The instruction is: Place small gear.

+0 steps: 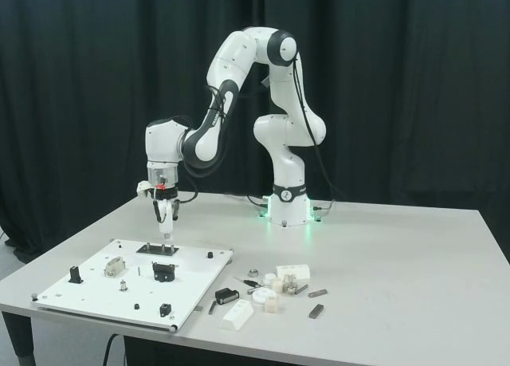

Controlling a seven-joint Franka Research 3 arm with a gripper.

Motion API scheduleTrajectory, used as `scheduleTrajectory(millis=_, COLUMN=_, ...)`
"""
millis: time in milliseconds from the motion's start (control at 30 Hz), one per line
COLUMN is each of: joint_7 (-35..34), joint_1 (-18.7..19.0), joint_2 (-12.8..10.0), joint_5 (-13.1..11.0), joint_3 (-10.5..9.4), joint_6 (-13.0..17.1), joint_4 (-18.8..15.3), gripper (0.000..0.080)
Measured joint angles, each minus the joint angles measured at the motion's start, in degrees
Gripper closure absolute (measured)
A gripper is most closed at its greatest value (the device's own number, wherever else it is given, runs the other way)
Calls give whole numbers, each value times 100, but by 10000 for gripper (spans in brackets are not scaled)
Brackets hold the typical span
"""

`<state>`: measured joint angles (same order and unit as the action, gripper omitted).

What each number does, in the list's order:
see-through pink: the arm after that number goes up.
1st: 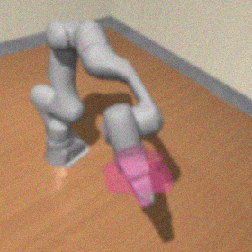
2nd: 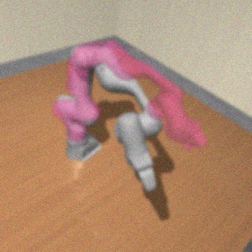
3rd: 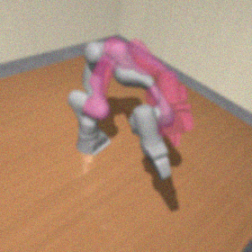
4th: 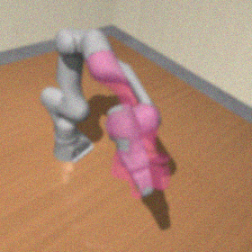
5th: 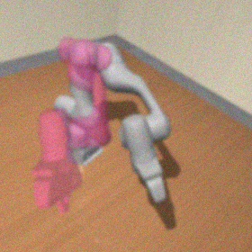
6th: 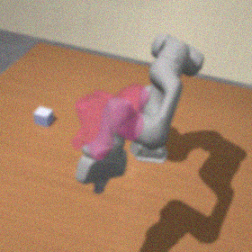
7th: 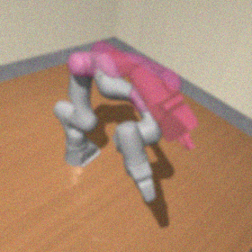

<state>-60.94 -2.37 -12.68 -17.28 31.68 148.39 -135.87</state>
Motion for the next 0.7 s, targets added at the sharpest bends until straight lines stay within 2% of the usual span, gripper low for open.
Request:
scheduleTrajectory(millis=267, joint_7=0, joint_1=0, joint_2=33, joint_5=22, joint_3=3, joint_6=-27, joint_4=0, gripper=658)
scheduleTrajectory(millis=700, joint_7=3, joint_1=2, joint_2=102, joint_5=210, joint_3=3, joint_6=-46, joint_4=-2, gripper=658)
